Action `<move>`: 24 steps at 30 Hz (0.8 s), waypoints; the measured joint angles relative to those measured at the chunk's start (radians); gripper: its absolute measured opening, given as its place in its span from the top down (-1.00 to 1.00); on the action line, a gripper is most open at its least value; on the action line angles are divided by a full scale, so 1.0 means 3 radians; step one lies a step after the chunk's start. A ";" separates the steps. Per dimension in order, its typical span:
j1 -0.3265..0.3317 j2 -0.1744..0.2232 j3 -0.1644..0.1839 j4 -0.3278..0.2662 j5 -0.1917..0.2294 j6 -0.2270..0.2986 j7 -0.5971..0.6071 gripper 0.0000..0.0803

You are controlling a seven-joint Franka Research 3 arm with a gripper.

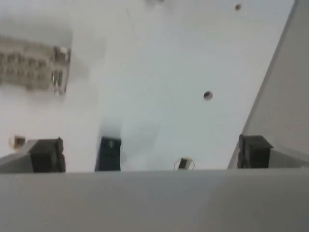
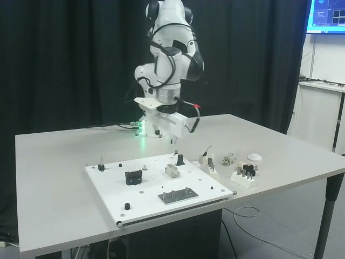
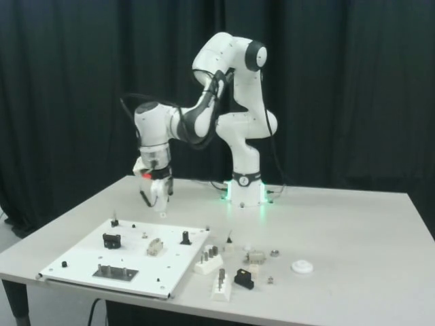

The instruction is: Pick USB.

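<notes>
Jaws stand wide apart, hanging above the white board (image 2: 108, 183) on the counter (image 2: 48, 156) and touching nothing. The USB (image 2: 180, 159), as I take it, is the small black plug standing upright near the board's far edge.

Judgement:
- Light, rigid, smooth-sided.
- Possibly seated in a socket.
- Grip across the flat faces, low down.
- Pull straight up.

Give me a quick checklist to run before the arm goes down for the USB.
1. End effector open: ok.
2. Nothing held between its fingers: ok.
3. Black upright plug on the white board, seen from the wrist: ok.
4. Plug centred between the fingers: not ok, it sits near one finger.
5. That plug is the USB: cannot tell.
6. End effector above the board, apart from it: ok.
</notes>
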 joint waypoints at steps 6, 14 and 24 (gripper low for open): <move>0.0150 -0.0095 0.0011 -0.0171 -0.0148 0.0148 0.0008 -0.99; 0.0272 -0.0235 0.0122 -0.0403 -0.0542 0.0361 -0.0053 -0.99; 0.0290 -0.0414 0.0343 -0.0639 -0.0868 0.0548 -0.0418 -0.99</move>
